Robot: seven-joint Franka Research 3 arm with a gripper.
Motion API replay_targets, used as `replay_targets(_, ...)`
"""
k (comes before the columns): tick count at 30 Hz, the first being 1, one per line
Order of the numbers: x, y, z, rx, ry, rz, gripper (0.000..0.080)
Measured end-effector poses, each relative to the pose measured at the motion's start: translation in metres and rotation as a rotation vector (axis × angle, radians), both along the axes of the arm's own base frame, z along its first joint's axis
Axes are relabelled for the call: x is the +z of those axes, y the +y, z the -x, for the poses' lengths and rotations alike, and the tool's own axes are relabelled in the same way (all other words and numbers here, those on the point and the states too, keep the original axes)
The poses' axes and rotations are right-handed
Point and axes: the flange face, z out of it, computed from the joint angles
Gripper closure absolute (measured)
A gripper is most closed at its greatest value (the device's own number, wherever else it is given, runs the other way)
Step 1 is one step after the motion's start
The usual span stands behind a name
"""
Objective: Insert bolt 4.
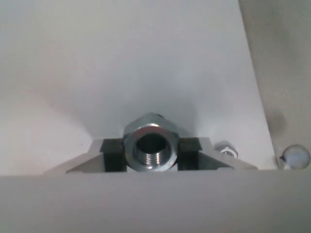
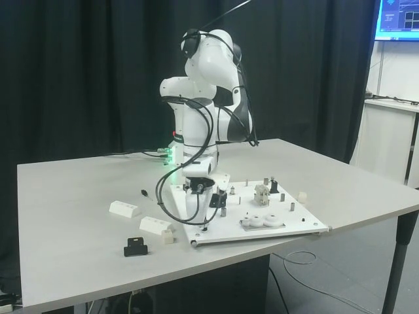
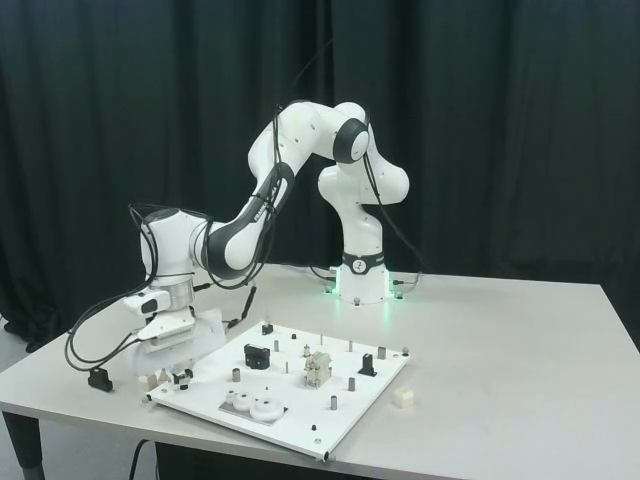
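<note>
Only at the wrist — threaded bolt [image 1: 149, 148] between gripper [image 1: 150, 156] fingers; hidden elsewhere

You will note the bolt [image 1: 148, 146] is bright threaded metal, glossy; the white board [image 1: 121, 63] beneath looks smooth, matt plastic; the grey table [image 2: 65, 196] matt.

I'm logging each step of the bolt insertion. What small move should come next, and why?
Probably a slow, straight descent. The pincer is shut on a threaded metal part, low over the white board near its corner. The target hole isn't visible, so check alignment first.
</note>
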Motion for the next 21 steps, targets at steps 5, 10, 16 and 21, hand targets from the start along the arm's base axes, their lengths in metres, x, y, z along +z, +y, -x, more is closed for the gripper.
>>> replay_targets(5,0.0,0.0,0.0003,-0.085,0.004,-0.006,0.0577)
replay_targets(10,0.0,0.0002,0.0005,-0.183,0.009,-0.011,0.0577)
replay_targets(16,0.0,0.0004,0.0006,-0.29,0.015,-0.015,0.0577)
replay_targets(21,0.0,0.0007,0.0008,-0.374,0.021,-0.019,0.0577)
